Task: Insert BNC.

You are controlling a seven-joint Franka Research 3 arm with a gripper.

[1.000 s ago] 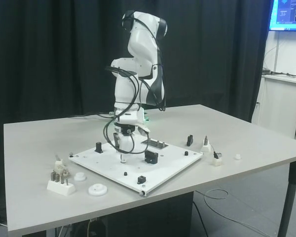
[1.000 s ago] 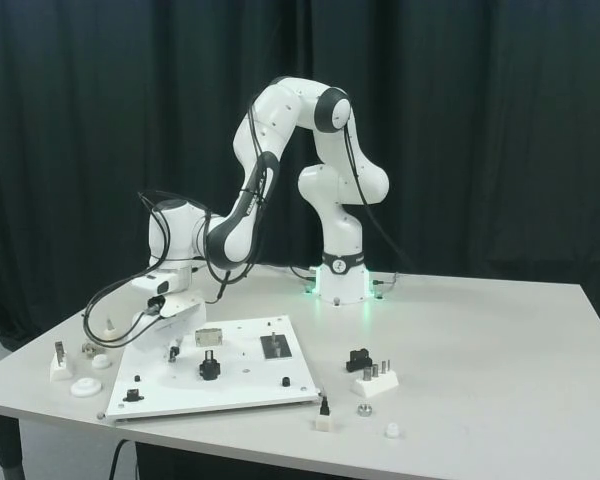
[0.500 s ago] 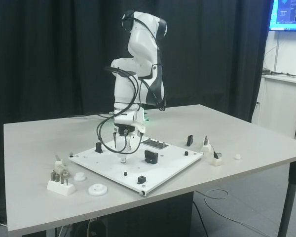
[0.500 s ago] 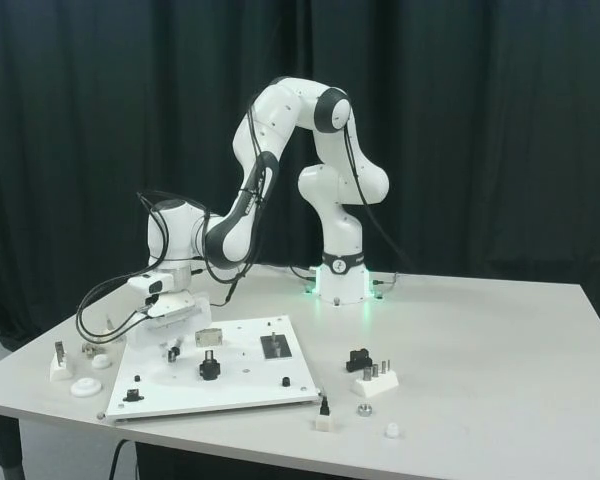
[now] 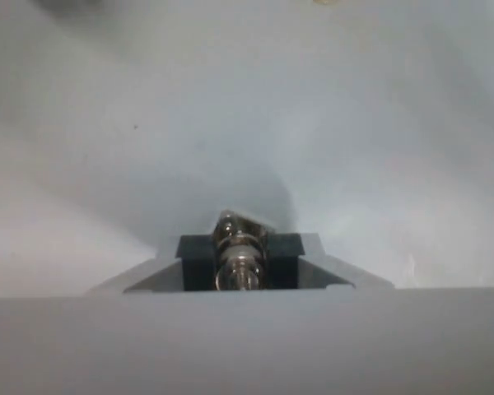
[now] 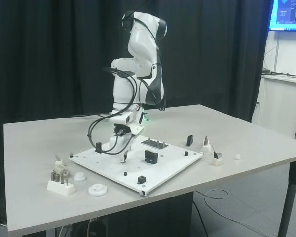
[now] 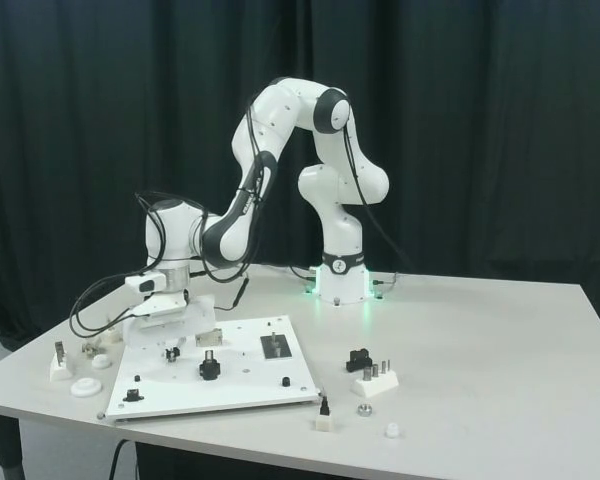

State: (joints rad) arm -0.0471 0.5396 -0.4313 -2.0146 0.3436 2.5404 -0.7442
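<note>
metal bnc connector (image 5: 240, 262) seated in its black mount on the white board (image 6: 165, 163) — end effector (image 6: 123, 157) just above, grip state indeterminate; tilted withdrawal could jam the connector.

Board (image 6: 163, 165) lies on the table (image 6: 34, 148), before the arm's base (image 7: 342, 285). Gripper (image 6: 124, 154) hangs just over the board's middle. BNC (image 5: 239, 263) between the fingers in the wrist view. Small holder (image 6: 59, 182) and two discs beside the board's edge; other small parts (image 7: 375, 375) on the opposite side.
</note>
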